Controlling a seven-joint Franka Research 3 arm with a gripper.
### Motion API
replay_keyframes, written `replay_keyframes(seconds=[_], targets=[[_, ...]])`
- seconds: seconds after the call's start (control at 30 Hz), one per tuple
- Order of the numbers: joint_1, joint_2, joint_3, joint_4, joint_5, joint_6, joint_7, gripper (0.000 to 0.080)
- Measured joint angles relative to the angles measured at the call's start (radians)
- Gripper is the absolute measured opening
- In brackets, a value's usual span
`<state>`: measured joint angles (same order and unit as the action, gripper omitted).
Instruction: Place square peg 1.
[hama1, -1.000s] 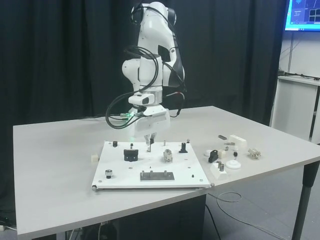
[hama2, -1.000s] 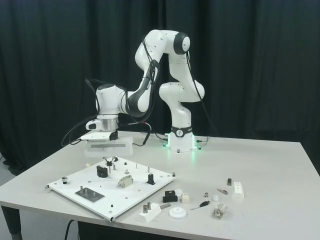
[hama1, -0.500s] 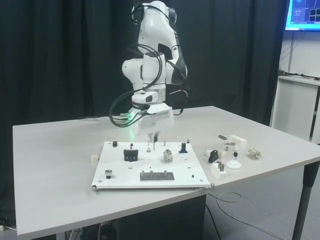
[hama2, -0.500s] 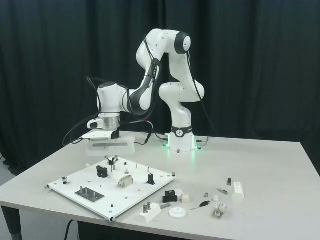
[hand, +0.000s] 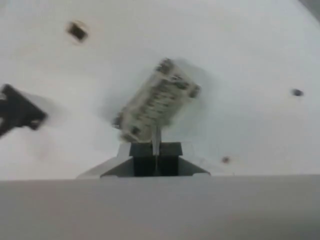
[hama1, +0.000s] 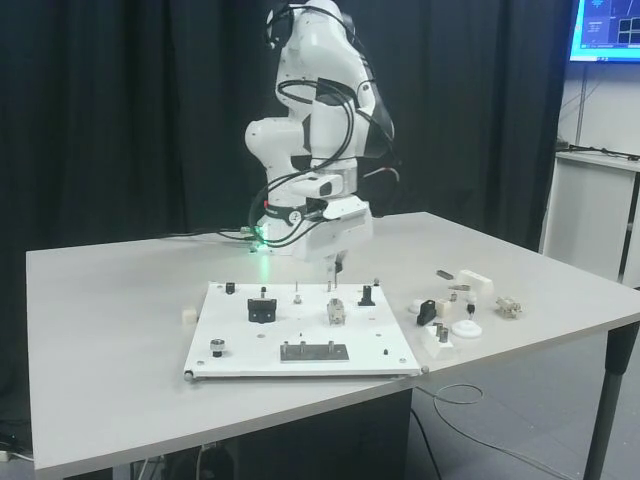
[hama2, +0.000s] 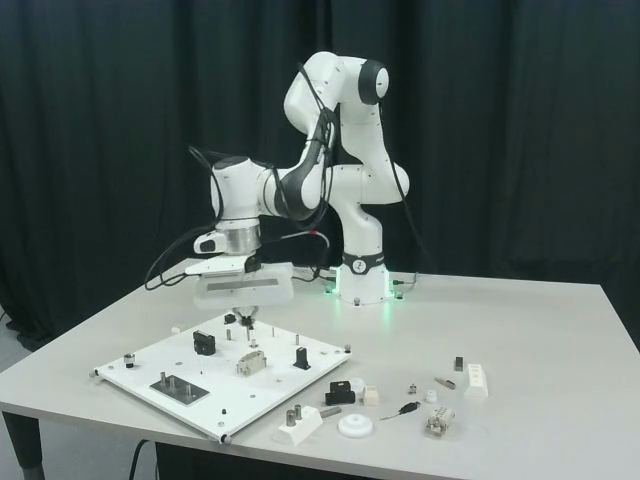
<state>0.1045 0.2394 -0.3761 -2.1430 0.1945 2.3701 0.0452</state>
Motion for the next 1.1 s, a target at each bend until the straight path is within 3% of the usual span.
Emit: replay_keyframes(seconds=[0.43, 1.1], targets=[[0.088, -0.025, 0.0, -0.006, 0.0, -0.06, 0.088, 0.0022], [0.286, -0.027, 0.013, -0.022, 0.004, -0.075, 0.303, 0.0022]])
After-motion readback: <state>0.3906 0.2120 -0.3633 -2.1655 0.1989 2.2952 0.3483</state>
